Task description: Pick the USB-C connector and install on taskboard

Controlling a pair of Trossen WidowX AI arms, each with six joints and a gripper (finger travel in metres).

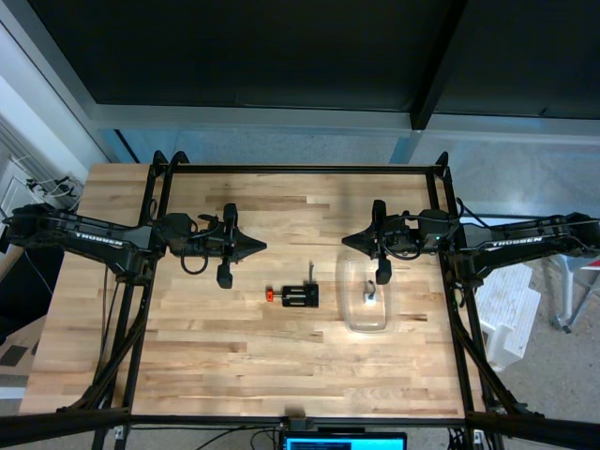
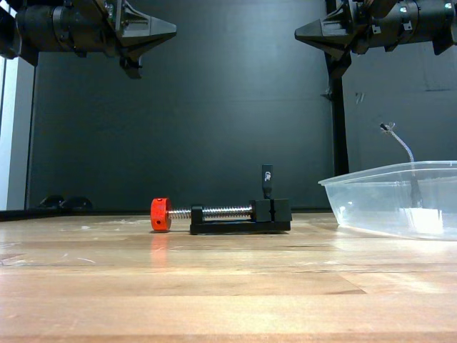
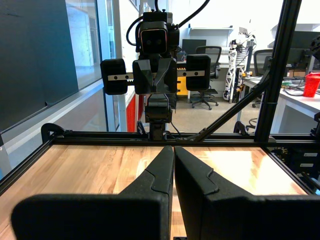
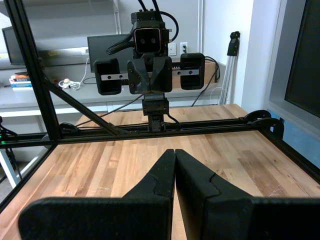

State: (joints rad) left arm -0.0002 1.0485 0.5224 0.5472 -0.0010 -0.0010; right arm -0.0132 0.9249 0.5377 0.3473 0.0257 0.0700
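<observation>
Left gripper (image 1: 258,247): held high above the table, well clear of the wood; fingers pressed together, nothing between them, confirmed in the left wrist view (image 3: 173,150).
Right gripper (image 1: 349,241): likewise raised, tip facing the left gripper; fingers closed and empty (image 4: 175,152).
Cut off: both arms truncated at the low view's upper edge; far end of the clear plastic tray (image 2: 385,175) runs out of that view.
Hard to make out: USB-C connector (image 1: 370,296) inside the tray, just below and nearward of the right gripper; white body blurred behind the tray wall, exact plug end not readable; braided cable (image 2: 404,146) arches above the rim.
Taskboard (image 1: 298,296): flat on the table, below and between the two gripper tips, nearward of both, touching neither; red-orange knob (image 2: 161,214) toward the left gripper's side; upright pin (image 2: 266,182) at the opposite end.
Tray (image 1: 366,323): beside the taskboard, apart from it.
Surroundings: black frame rail (image 1: 300,169) along the far table edge.
Obstructions: none between grippers and taskboard.
</observation>
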